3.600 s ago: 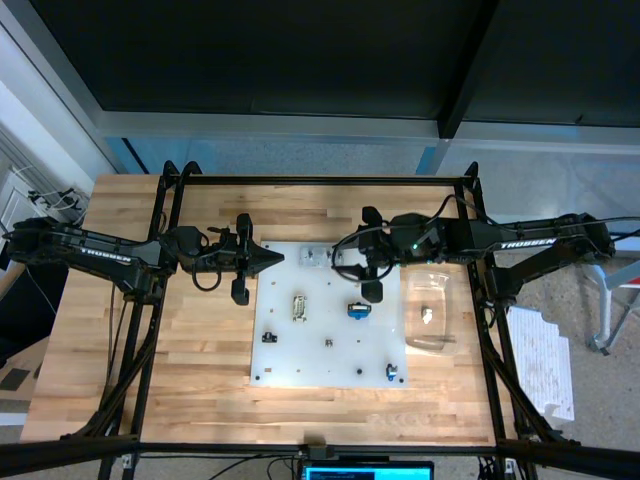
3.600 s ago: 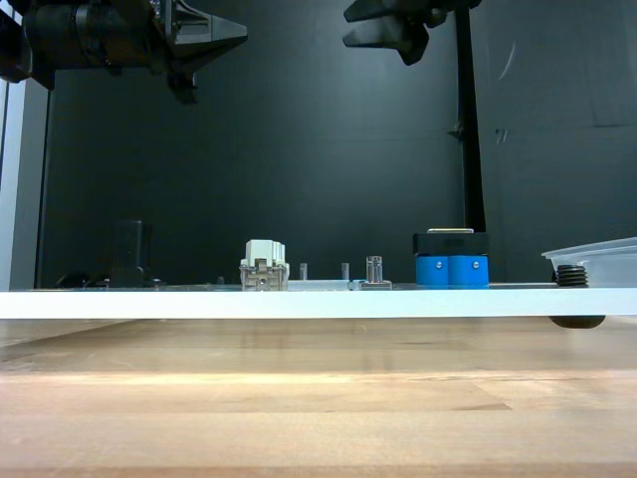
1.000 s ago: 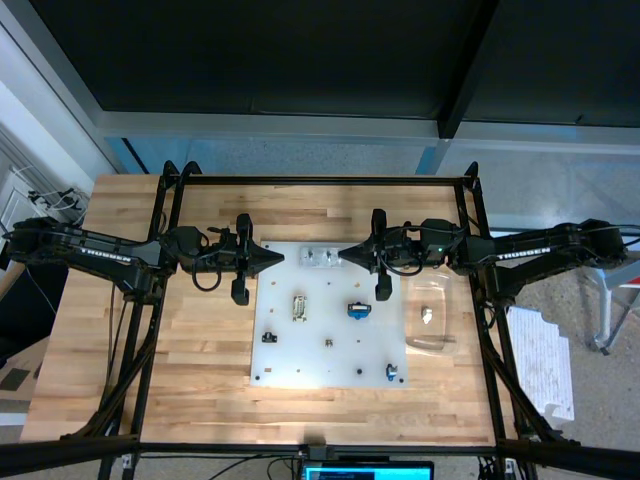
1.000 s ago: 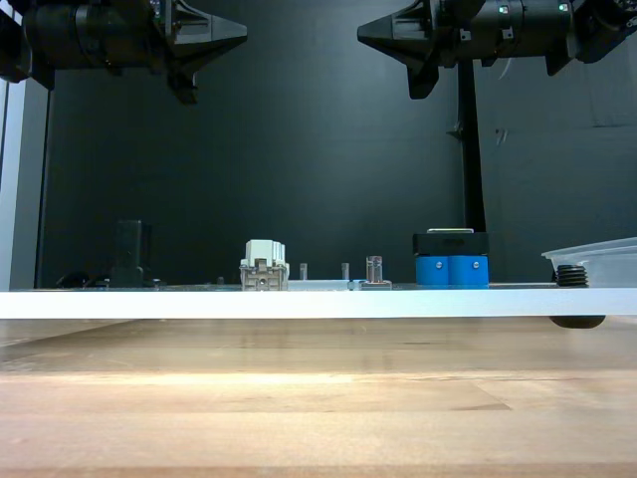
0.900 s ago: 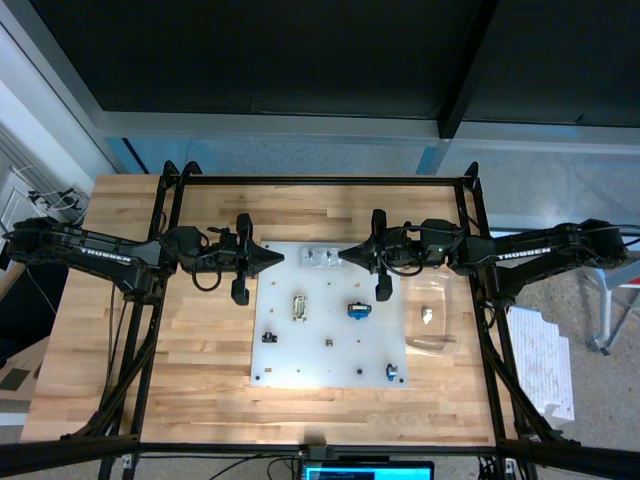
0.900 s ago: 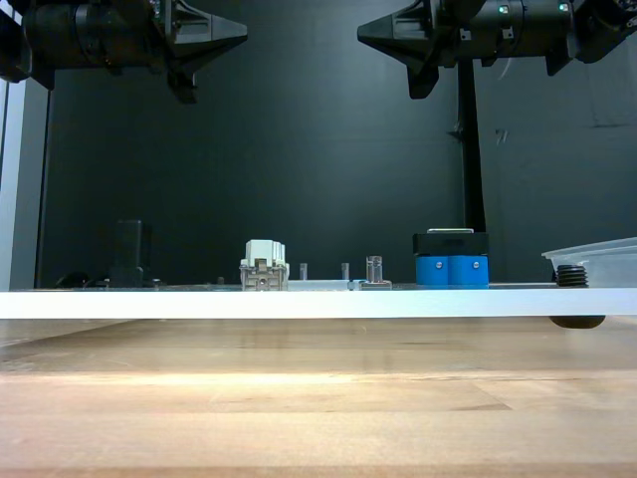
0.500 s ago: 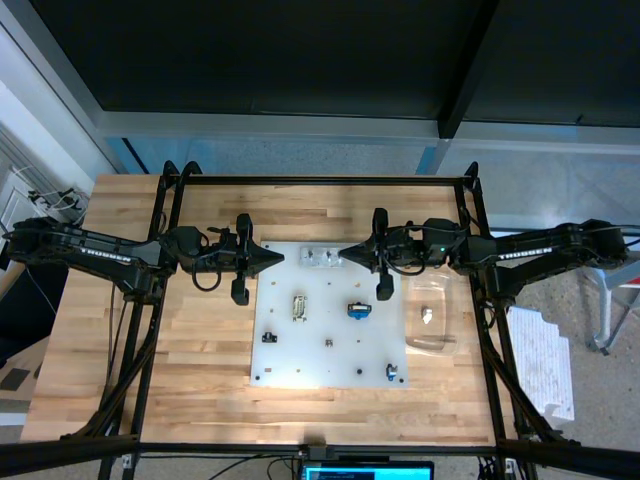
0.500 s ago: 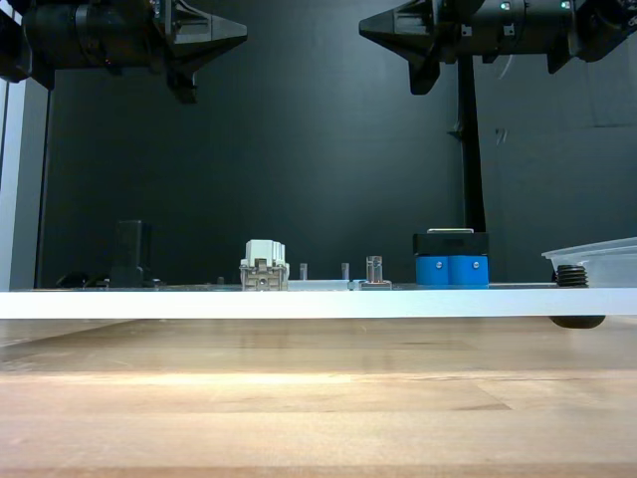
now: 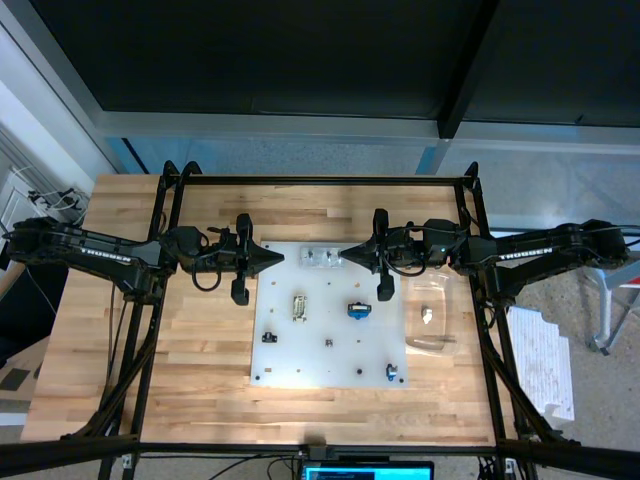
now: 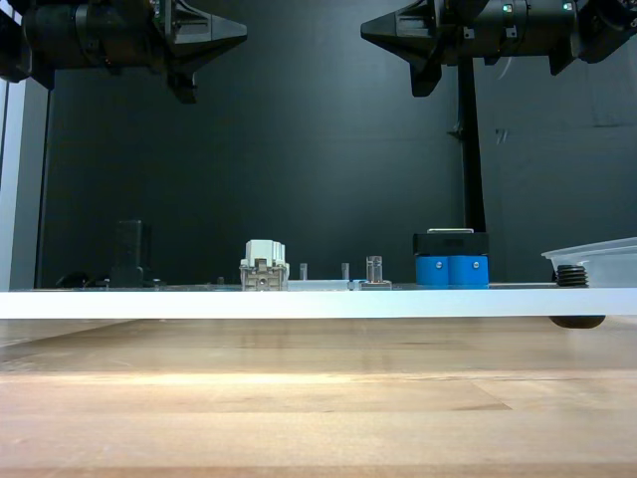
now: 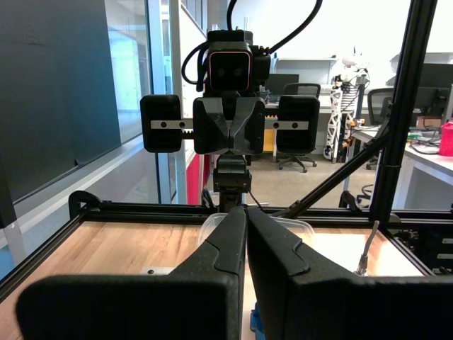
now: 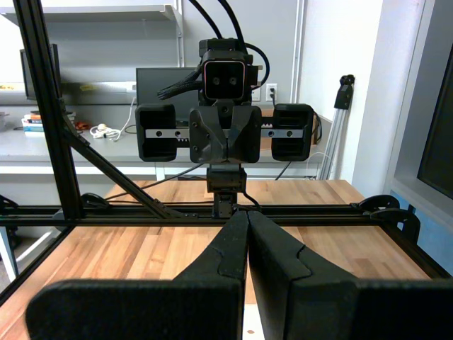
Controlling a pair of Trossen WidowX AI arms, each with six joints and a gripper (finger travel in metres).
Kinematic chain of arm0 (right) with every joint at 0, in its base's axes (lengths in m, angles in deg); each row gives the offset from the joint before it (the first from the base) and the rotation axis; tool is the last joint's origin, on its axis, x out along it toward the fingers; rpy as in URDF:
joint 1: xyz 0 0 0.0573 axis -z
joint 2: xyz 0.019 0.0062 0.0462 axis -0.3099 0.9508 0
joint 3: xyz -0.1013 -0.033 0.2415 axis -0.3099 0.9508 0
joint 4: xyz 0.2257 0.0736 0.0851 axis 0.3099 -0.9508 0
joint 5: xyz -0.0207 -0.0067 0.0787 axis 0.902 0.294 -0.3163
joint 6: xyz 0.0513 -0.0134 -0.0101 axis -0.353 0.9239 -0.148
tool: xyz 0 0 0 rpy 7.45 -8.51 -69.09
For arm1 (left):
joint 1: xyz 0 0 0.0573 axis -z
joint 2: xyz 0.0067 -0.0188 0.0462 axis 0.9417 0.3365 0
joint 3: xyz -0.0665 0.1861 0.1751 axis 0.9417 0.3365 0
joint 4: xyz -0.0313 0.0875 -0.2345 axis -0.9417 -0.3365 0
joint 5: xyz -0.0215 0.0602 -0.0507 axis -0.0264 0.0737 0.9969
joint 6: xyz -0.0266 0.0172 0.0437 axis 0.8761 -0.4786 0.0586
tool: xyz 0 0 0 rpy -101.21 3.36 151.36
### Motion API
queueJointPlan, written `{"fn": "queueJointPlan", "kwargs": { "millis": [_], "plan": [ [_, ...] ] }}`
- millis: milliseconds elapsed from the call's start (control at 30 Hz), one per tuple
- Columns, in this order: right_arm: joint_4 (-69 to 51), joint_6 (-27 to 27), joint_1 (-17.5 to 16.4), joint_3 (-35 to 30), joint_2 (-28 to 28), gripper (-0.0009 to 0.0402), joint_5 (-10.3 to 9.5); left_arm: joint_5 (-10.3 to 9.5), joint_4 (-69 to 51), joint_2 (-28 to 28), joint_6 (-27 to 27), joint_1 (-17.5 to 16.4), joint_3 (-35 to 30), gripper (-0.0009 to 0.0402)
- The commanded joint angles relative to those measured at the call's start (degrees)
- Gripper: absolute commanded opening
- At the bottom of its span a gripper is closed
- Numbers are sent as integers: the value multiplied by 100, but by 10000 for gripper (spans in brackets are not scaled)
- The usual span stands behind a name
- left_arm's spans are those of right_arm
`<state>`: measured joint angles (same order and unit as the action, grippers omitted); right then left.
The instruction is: Pick the RJ45 connector and install on taskboard
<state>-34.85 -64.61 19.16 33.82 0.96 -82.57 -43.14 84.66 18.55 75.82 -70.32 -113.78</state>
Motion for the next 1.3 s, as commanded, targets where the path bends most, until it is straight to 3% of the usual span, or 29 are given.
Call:
{"fn": "queueJointPlan", "kwargs": {
  "millis": [33,1300],
  "plan": [
    [0,-2,-4,-4,2,0,0,0,0,0,0,-2,0,0],
    [-94,-9,-13,-4,2,0,-2,0,0,2,0,-2,0,0]
  ]
}}
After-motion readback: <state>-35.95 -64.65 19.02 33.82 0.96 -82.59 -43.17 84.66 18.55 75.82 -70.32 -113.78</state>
